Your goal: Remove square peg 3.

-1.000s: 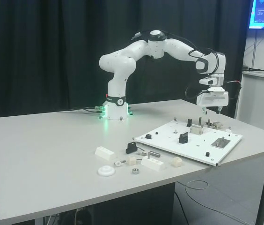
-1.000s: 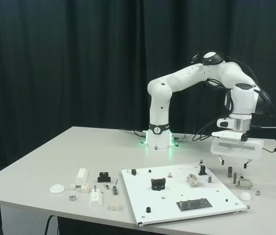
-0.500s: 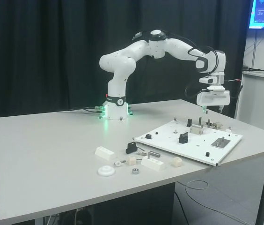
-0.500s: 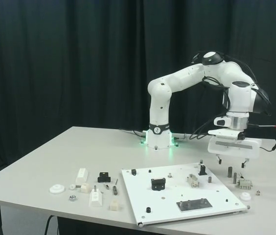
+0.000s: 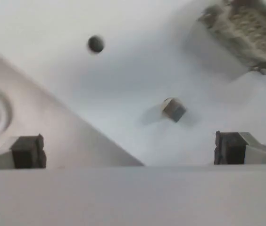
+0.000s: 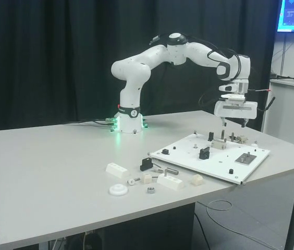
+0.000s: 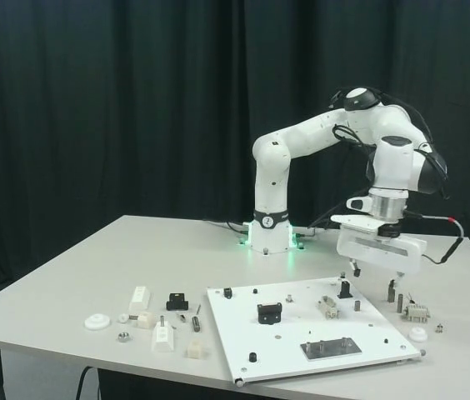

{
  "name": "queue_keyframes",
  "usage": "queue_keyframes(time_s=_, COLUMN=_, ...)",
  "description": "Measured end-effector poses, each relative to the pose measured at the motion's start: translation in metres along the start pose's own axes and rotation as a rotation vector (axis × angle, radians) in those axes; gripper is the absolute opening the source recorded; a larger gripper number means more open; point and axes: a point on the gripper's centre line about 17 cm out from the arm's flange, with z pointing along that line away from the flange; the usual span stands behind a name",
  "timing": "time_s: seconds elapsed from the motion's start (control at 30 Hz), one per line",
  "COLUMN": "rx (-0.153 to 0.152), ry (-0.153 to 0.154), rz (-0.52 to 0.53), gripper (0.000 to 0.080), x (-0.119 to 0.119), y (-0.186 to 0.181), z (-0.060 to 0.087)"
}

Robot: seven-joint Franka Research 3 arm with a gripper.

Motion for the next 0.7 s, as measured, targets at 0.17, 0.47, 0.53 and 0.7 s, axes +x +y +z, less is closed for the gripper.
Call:
queue_keyframes(time_s=0.17, rx=-0.007, ry=-0.004, rz=0.196, gripper=0.08, x=0.012, y=0.012, z=0.002)
queue_keyframes(time_s=0.47, rx=-0.017, ry=-0.013, rz=0.399, gripper=0.08, x=0.028, y=0.03, z=0.004)
queue_keyframes(time_s=0.53, rx=-0.02, ry=-0.017, rz=0.431, gripper=0.08, x=0.03, y=0.032, z=0.005)
queue_keyframes(time_s=0.7, rx=-0.029, ry=-0.034, rz=0.502, gripper=0.08, x=0.03, y=0.037, z=0.007)
